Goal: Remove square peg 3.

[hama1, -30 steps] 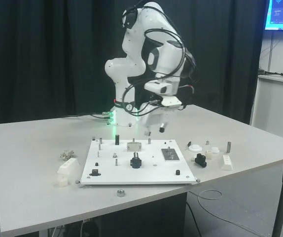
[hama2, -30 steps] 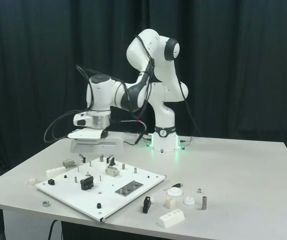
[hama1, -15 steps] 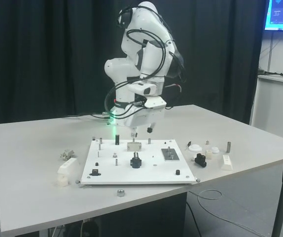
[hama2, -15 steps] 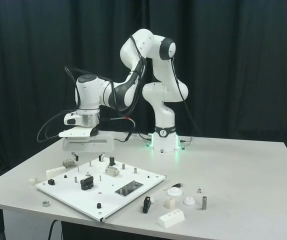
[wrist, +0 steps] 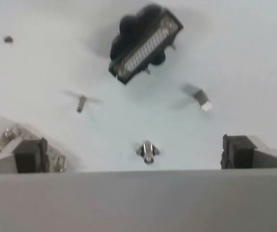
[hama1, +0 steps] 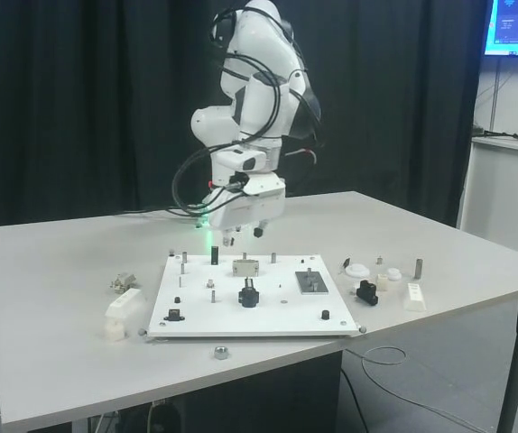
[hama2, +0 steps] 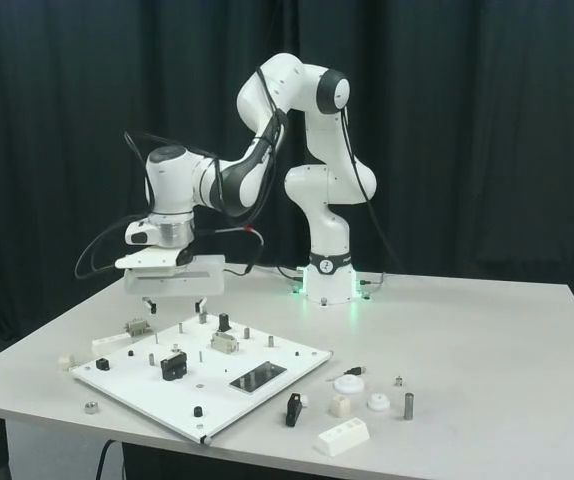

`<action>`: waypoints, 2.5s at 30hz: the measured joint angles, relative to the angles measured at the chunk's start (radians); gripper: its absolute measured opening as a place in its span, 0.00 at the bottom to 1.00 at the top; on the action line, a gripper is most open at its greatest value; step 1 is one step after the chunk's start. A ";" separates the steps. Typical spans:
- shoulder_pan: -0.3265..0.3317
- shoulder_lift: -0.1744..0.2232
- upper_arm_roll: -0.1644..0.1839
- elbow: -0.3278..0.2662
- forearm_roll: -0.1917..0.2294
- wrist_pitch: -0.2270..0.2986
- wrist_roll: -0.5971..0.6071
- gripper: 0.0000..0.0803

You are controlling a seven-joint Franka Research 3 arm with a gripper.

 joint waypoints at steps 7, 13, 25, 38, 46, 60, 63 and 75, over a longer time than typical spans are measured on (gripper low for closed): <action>0.000 -0.024 -0.022 -0.041 0.000 0.018 -0.019 1.00; 0.000 -0.035 -0.046 -0.072 -0.001 0.047 -0.037 1.00; -0.002 -0.036 -0.106 -0.120 0.005 0.129 -0.071 1.00; -0.029 -0.036 -0.133 -0.159 0.059 0.194 -0.071 1.00; -0.040 -0.036 -0.144 -0.182 0.092 0.214 -0.093 1.00; -0.038 -0.033 -0.134 -0.217 0.245 0.291 -0.179 1.00; -0.036 -0.030 -0.130 -0.222 0.268 0.301 -0.187 1.00; -0.036 -0.018 -0.109 -0.232 0.310 0.328 -0.200 1.00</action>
